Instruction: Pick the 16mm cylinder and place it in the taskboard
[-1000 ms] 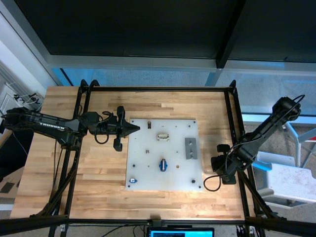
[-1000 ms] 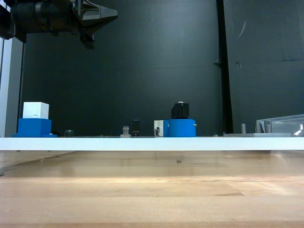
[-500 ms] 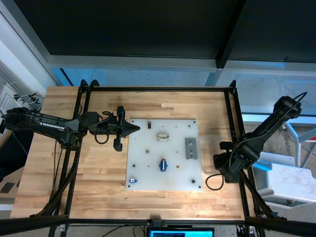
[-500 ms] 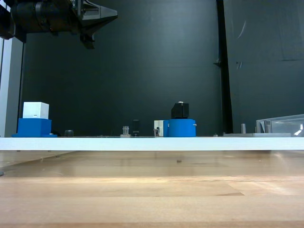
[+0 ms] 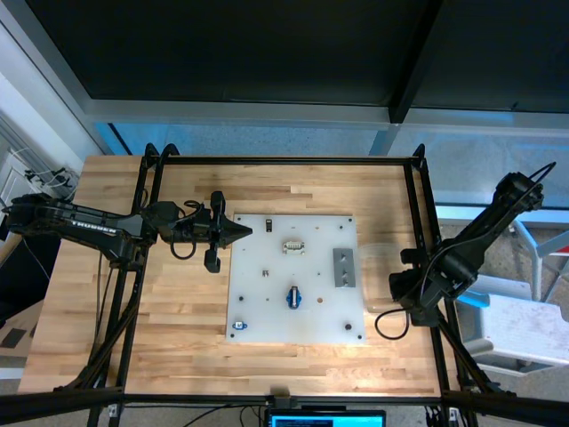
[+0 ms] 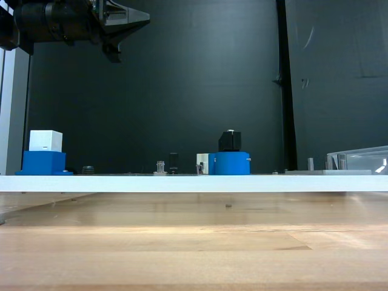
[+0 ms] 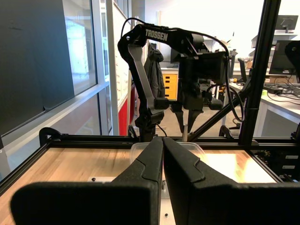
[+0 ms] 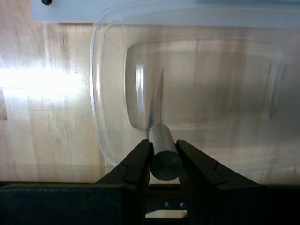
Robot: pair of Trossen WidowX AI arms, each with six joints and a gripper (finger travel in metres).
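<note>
The cylinder [image 8: 164, 157] is held clamped between the fingers of the right gripper [image 8: 163, 149], above the clear tray [image 8: 100, 93]. The tray is seen at the right of the high view, just beside the taskboard [image 5: 267, 302]. The peg's length runs along the fingers and its far end juts past their tips.

Only a narrow band of smooth metal is pinched, so the peg could be tilted or let slip in a quick swing toward the board. A tilted peg would likely be jammed at the mouth of its hole; which hole is meant cannot be told. The grey block [image 5: 344, 267] and blue part [image 5: 292, 297] stand up from the plate and could be struck on a low path.

The left gripper [image 5: 238, 230] is kept pressed shut, raised over the board's left edge at the left of the high view, and is unchanged. Against a second ago, the right arm has been drawn toward the right, and the tray it hid has been uncovered.
</note>
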